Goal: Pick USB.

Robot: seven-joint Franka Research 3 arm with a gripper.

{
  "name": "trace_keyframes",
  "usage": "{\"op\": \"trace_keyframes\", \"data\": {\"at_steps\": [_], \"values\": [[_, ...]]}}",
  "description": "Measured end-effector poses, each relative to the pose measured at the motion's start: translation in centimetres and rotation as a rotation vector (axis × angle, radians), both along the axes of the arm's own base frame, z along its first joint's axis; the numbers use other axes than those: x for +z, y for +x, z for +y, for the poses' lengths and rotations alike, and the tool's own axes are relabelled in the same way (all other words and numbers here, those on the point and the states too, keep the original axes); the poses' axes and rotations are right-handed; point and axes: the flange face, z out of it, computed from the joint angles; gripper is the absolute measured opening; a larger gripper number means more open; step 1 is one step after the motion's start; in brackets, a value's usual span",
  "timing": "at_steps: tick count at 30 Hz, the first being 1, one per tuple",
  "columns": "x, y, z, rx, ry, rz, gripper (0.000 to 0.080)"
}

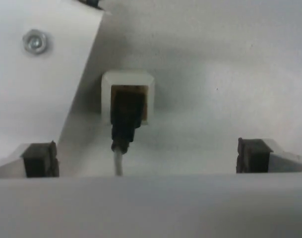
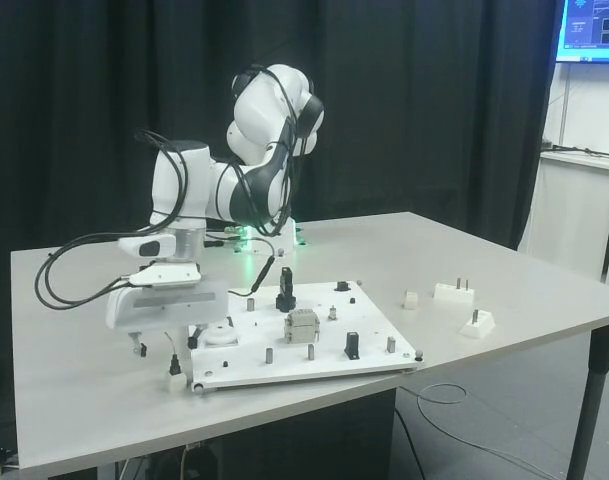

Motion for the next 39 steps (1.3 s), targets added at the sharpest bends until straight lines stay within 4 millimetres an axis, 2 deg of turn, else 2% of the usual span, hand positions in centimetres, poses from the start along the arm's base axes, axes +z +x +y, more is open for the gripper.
{"op": "trace_keyframes", "data": {"at_steps": [25,39], "values": [[-0.7,0.6,0.5,0.541,-0.065,0.075,0.0800],[-1.2,0.6,0.4,0.633,-0.082,0.106,0.0800]]}}
